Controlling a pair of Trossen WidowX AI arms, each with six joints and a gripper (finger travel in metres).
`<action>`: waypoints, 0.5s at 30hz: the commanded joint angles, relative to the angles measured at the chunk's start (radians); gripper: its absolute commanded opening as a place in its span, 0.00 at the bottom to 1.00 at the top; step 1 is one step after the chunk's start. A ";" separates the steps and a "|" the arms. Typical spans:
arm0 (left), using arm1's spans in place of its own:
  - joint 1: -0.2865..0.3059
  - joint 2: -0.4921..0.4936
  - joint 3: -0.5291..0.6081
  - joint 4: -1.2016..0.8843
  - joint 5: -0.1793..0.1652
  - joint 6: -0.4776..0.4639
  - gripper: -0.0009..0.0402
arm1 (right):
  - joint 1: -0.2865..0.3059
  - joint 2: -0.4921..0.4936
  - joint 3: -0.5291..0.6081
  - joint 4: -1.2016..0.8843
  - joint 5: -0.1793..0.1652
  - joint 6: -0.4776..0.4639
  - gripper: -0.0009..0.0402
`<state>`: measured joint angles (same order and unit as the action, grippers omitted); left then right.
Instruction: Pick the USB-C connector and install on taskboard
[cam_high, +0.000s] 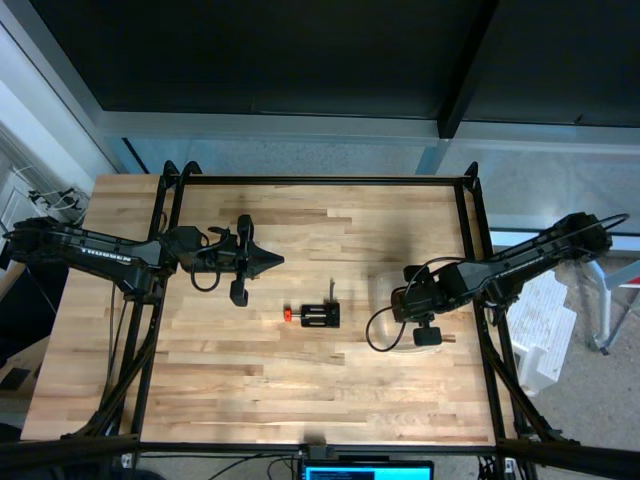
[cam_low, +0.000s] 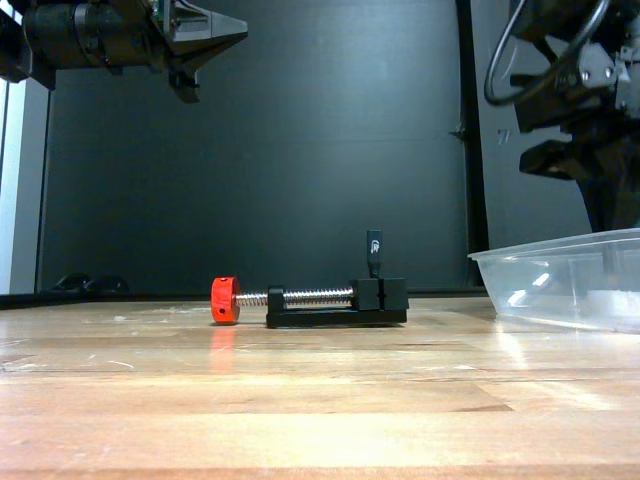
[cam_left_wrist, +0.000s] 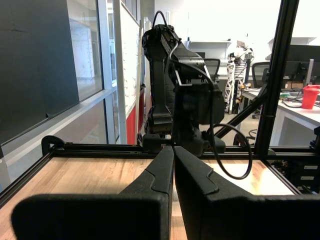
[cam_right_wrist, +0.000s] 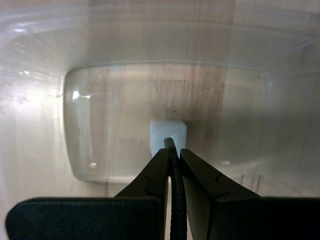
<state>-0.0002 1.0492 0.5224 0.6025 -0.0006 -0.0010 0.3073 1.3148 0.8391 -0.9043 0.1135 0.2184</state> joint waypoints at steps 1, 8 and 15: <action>0.000 0.000 0.000 0.000 0.000 0.000 0.02 | 0.000 -0.010 0.036 -0.045 0.000 -0.002 0.02; 0.000 0.000 0.000 0.000 0.000 0.000 0.02 | -0.001 -0.017 0.132 -0.156 -0.001 0.002 0.02; 0.000 0.000 0.000 0.000 0.000 0.000 0.02 | -0.002 0.008 0.275 -0.244 0.000 0.060 0.02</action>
<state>-0.0002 1.0489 0.5228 0.6025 -0.0010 -0.0006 0.3054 1.3121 1.0904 -1.1378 0.1131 0.2634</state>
